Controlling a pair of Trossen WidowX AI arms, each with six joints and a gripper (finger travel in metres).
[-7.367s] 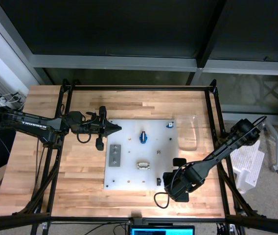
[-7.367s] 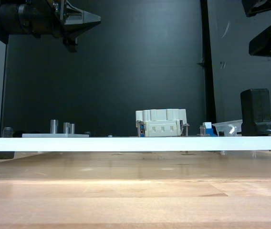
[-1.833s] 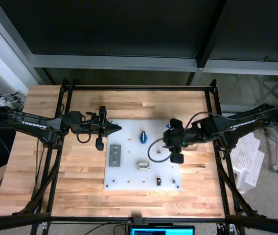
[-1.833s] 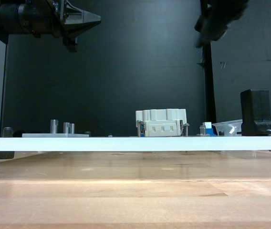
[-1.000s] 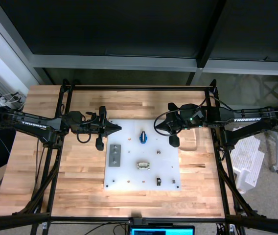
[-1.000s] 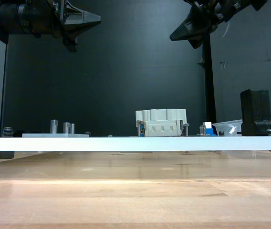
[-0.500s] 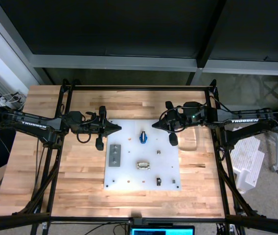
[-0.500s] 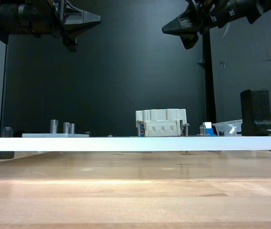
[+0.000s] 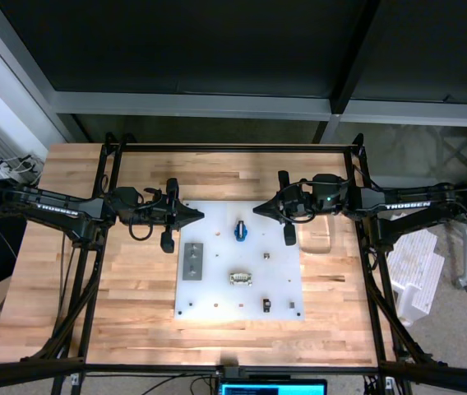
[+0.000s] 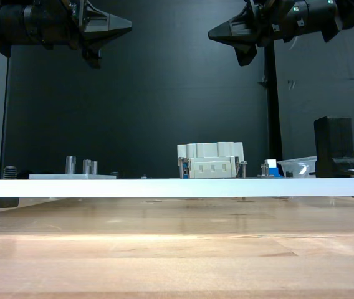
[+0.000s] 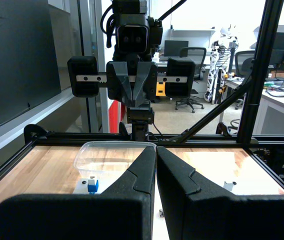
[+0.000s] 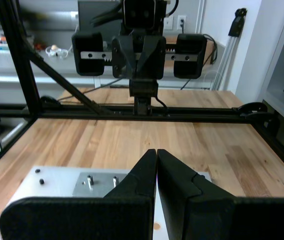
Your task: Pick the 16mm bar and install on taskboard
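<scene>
Hovering above the taskboard's (image 9: 217, 290) far left corner, the left gripper (image 9: 198, 216) is clenched on nothing. The white taskboard lies flat on the wooden table (image 9: 131, 288) between both arms, with a grey block (image 9: 193, 261) on its left part. High over its far edge, the right gripper (image 9: 257, 210) is likewise clenched and empty, pointing left. A clear tub (image 9: 316, 226) sits beside the board's right edge.

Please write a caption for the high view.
Both shut, left gripper and right gripper face each other high over the taskboard.
</scene>
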